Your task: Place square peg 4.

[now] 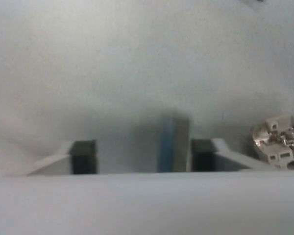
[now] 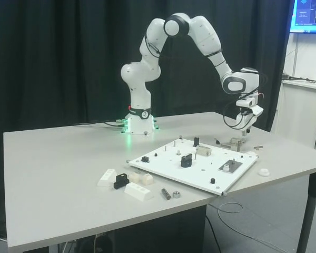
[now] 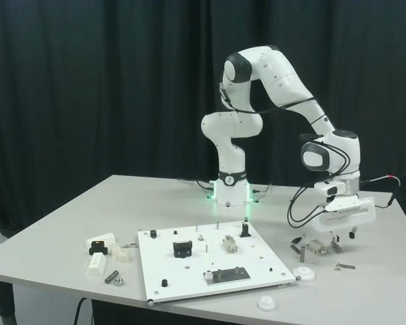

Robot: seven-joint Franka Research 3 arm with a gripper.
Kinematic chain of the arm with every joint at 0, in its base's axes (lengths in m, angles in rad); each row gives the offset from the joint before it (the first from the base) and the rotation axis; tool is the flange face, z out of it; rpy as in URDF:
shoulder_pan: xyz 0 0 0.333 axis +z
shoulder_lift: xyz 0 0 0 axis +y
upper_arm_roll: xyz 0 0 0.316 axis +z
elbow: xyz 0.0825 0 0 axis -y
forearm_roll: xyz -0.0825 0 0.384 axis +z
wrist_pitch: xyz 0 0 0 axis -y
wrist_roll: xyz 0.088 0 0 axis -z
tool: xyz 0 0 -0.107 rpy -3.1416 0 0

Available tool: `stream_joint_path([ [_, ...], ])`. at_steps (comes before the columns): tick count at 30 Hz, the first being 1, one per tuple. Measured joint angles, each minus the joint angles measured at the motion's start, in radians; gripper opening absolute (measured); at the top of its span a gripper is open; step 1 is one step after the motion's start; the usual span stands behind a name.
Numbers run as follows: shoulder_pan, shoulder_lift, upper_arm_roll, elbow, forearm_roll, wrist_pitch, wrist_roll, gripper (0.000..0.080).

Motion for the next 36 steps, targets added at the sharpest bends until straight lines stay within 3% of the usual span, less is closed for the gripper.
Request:
stream_joint_path([
  [3,0.032,0.001,-0.028,0.009,0.000,-0.002,0.009,0.0370],
  [4,0.042,0.001,-0.036,0.011,0.000,-0.003,0.013,0.0657],
  [9,0.075,0.002,-0.064,0.028,0.000,-0.020,0.018,0.0657],
  [10,0.079,0.002,-0.068,0.031,0.000,-0.023,0.019,0.0770],
  [22,0.090,-0.002,-0.088,0.086,0.000,-0.114,0.028,0.0798],
  [36,0.092,-0.054,-0.137,0.113,0.000,-0.215,0.026,0.0800],
])
